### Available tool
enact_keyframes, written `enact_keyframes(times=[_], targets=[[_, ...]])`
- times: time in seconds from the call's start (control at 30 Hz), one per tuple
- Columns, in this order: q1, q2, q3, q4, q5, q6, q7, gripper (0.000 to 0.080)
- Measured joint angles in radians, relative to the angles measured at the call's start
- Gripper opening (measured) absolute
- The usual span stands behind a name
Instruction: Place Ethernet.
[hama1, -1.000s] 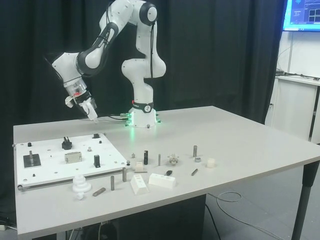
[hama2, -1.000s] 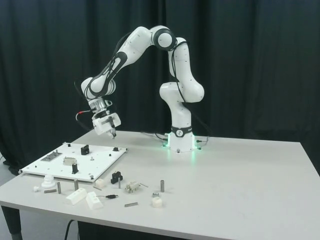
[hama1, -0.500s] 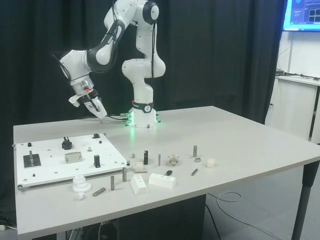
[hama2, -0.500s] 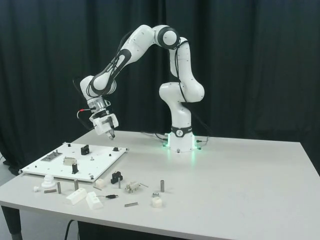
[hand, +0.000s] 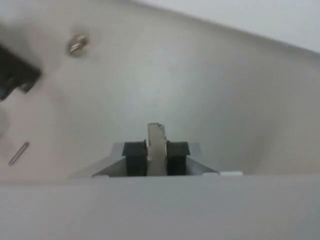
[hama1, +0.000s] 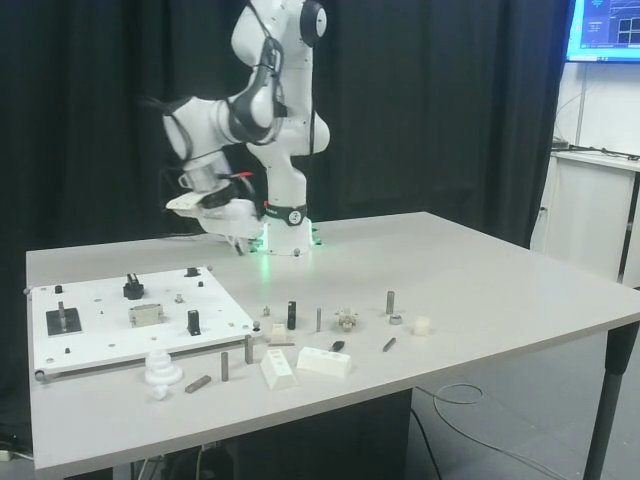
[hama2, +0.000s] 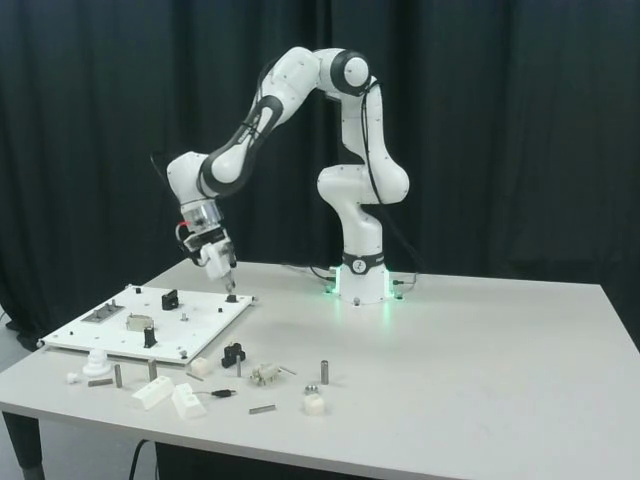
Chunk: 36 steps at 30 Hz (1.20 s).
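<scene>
One second on, and well aside already: swung with the white jointed robot arm (hama1: 262, 90) away from the far-left stretch behind the white perforated assembly board (hama1: 100, 338) and in toward the green-lit base. Hangs now with the two-finger gripper (hama1: 237, 243) about over the board's back corner nearest that base, just above the small black socket block (hama2: 231, 297) as the second room view gives it. Turned at the wrist too, compared with half a second ago.

Pinches, between the black finger pads (hand: 134, 152), a small grey-white plug-like piece (hand: 156, 132) that stands up past them in the wrist view. Most likely the Ethernet connector, though too small to confirm. Carried, then, and not yet placed: up in the air, touching neither the board nor the grey table (hama1: 450, 270).

Reads as the transport leg, somewhere near the middle of the task. Still to do, by this judgement: line up over the proper receptacle on the board, come down, seat the piece, let go. No telling from here which receptacle is meant.
</scene>
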<state>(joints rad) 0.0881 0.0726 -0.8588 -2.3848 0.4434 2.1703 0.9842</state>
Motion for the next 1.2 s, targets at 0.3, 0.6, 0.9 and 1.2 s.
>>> enact_keyframes(times=[0.3, 0.6, 0.9, 1.2], targets=[[0.068, -0.010, 0.117, -0.002, 0.000, 0.083, 0.001, 0.0081], [0.135, -0.018, 0.223, -0.001, -0.002, 0.184, 0.047, 0.0081], [0.199, -0.018, 0.313, 0.004, -0.034, 0.290, 0.120, 0.0080], [0.253, -0.011, 0.393, 0.013, -0.114, 0.367, 0.142, 0.0080]])
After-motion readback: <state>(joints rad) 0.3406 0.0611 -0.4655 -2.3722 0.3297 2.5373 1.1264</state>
